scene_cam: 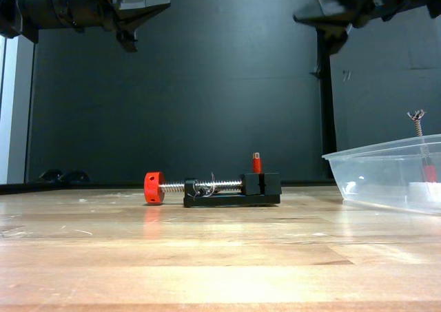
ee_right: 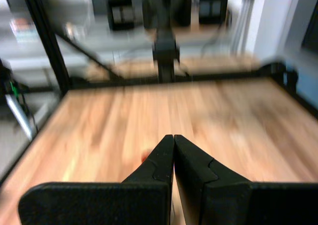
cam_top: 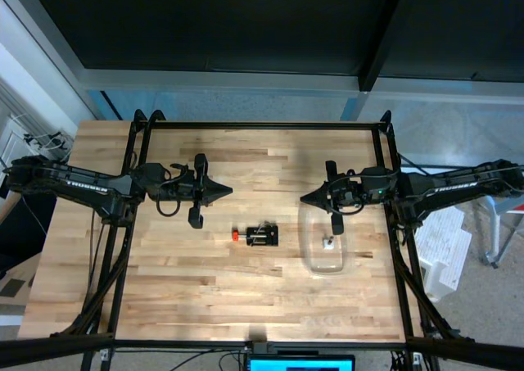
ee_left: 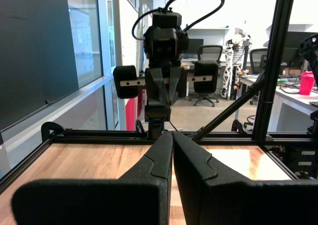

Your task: Pick the RCA connector and install on taskboard

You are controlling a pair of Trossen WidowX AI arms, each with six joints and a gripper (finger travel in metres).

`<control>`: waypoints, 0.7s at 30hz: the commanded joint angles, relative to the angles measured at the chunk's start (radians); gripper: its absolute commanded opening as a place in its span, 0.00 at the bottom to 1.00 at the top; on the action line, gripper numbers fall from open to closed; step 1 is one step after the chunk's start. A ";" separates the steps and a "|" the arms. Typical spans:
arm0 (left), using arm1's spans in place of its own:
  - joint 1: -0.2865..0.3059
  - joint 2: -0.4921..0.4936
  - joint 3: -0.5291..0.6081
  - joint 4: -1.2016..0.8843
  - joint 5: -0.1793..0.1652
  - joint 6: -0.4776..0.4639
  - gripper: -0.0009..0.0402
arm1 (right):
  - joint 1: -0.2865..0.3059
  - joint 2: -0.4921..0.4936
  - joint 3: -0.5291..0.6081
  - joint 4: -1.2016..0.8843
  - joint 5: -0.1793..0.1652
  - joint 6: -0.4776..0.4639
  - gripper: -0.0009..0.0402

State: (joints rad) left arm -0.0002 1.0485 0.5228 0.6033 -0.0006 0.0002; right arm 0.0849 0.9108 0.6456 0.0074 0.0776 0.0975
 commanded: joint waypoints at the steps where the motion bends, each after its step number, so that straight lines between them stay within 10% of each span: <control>1: 0.000 0.000 0.000 0.000 0.000 0.000 0.02 | 0.004 -0.007 0.060 -0.192 -0.002 0.002 0.02; 21: 0.000 0.000 0.000 0.000 0.000 0.000 0.02 | 0.178 -0.006 0.251 -0.899 0.009 0.202 0.02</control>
State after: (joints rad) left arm -0.0002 1.0485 0.5224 0.6029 -0.0006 -0.0002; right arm 0.2543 0.9043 0.8948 -0.8738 0.0853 0.2867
